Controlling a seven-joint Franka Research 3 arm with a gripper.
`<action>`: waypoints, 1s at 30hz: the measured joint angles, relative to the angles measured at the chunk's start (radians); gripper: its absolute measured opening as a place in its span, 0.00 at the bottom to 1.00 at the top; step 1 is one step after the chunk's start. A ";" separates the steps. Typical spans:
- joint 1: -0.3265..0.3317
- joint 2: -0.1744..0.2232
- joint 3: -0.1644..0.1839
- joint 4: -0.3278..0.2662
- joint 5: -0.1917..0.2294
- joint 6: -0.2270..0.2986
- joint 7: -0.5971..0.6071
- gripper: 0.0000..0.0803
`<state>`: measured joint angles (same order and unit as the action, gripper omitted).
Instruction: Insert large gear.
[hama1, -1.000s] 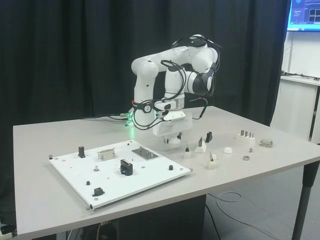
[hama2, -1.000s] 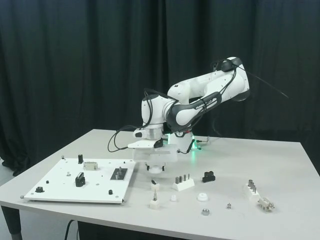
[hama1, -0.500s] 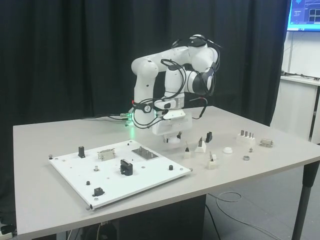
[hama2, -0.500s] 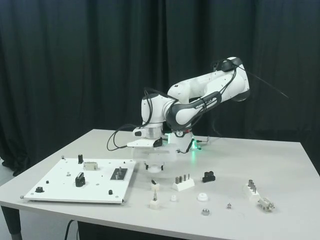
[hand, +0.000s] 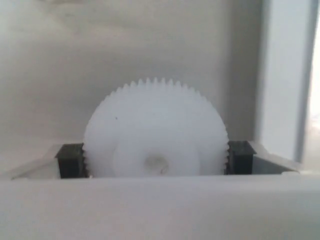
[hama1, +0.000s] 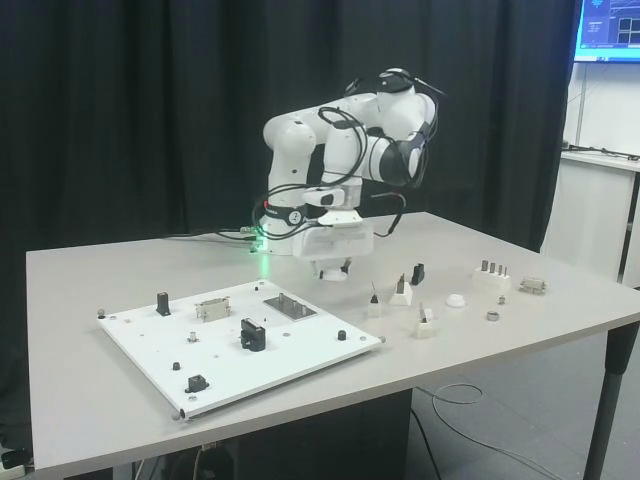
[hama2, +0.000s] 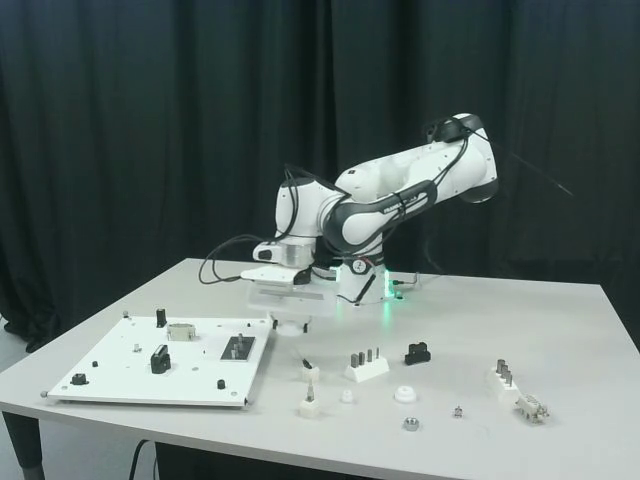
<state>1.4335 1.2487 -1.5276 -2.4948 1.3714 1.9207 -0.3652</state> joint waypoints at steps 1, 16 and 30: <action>-0.006 0.000 -0.001 0.000 -0.002 0.002 -0.007 0.74; -0.148 0.000 -0.008 0.017 -0.001 0.007 -0.171 0.74; -0.283 0.011 -0.006 0.072 0.035 -0.032 -0.274 0.74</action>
